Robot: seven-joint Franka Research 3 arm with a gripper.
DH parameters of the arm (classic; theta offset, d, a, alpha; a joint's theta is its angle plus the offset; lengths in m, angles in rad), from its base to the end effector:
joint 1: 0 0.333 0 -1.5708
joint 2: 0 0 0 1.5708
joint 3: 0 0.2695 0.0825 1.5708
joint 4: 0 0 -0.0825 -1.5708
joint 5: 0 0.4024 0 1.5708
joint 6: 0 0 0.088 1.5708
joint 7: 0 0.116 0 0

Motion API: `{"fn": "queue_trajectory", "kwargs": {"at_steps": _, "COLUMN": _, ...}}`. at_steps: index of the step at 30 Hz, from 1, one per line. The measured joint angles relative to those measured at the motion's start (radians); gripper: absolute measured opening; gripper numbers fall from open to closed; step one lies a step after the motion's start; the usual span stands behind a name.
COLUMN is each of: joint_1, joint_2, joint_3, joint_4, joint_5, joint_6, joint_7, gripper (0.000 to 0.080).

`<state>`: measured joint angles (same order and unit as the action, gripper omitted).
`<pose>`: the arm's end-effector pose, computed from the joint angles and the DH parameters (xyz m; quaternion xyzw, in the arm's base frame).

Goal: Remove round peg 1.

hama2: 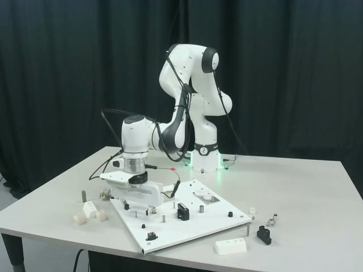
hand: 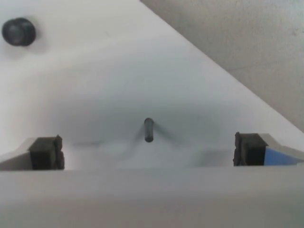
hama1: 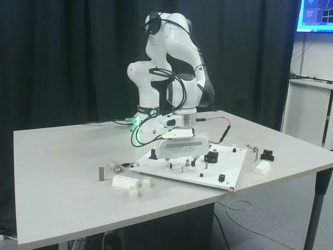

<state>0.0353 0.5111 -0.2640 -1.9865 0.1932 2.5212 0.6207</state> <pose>0.5885 -0.1415 0.1521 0.8846 -0.4657 0.0248 0.0010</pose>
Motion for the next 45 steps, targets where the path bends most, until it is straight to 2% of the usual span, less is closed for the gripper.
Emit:
{"fn": "queue_trajectory", "kwargs": {"at_steps": 26, "joint_1": -0.001, "joint_2": 0.012, "joint_3": 0.002, "joint_4": 0.004, "joint_5": 0.016, "joint_6": 0.004, "joint_7": -0.017, "gripper": 0.08}}
{"fn": "queue_trajectory", "kwargs": {"at_steps": 27, "joint_1": -0.002, "joint_2": 0.012, "joint_3": 0.002, "joint_4": 0.005, "joint_5": 0.016, "joint_6": 0.005, "joint_7": -0.018, "gripper": 0.0691}}
{"fn": "queue_trajectory", "kwargs": {"at_steps": 31, "joint_1": -0.002, "joint_2": 0.016, "joint_3": 0.002, "joint_4": 0.009, "joint_5": 0.017, "joint_6": 0.005, "joint_7": -0.02, "gripper": 0.0691}}
{"fn": "queue_trajectory", "kwargs": {"at_steps": 32, "joint_1": -0.002, "joint_2": 0.017, "joint_3": 0.002, "joint_4": 0.01, "joint_5": 0.018, "joint_6": 0.005, "joint_7": -0.02, "gripper": 0.0509}}
{"fn": "queue_trajectory", "kwargs": {"at_steps": 41, "joint_1": -0.003, "joint_2": 0.025, "joint_3": 0.0, "joint_4": 0.018, "joint_5": 0.037, "joint_6": 0.006, "joint_7": -0.021, "gripper": 0.0509}}
{"fn": "queue_trajectory", "kwargs": {"at_steps": 42, "joint_1": -0.003, "joint_2": 0.026, "joint_3": 0.0, "joint_4": 0.019, "joint_5": 0.038, "joint_6": 0.006, "joint_7": -0.021, "gripper": 0.0153}}
{"fn": "queue_trajectory", "kwargs": {"at_steps": 45, "joint_1": -0.003, "joint_2": 0.029, "joint_3": 0.0, "joint_4": 0.022, "joint_5": 0.038, "joint_6": 0.006, "joint_7": -0.021, "gripper": 0.0153}}
